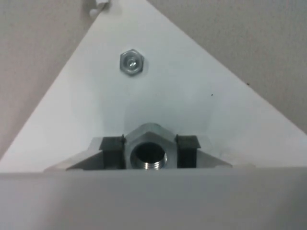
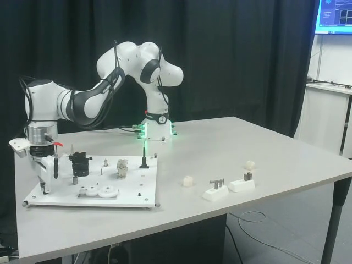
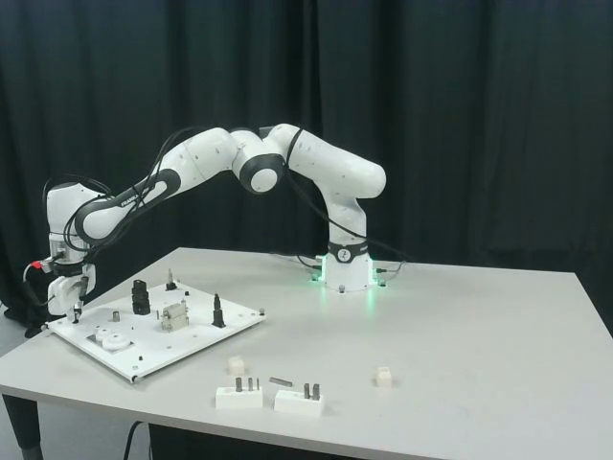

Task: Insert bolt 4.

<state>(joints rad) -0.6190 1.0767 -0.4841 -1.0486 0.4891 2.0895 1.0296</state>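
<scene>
The grey surface (image 2: pixel 264 148) carries a white square assembly board (image 1: pixel 192 96), small white holder blocks (image 2: pixel 215 192) well apart; the pincer (image 1: pixel 149 154), over the board's corner, grips a hexagonal metal bolt (image 1: pixel 149 152) near a seated hex bolt (image 1: pixel 131 62)

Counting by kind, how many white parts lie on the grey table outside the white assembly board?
Small white blocks: 2
White holders with pins: 2
Total: 4
</scene>
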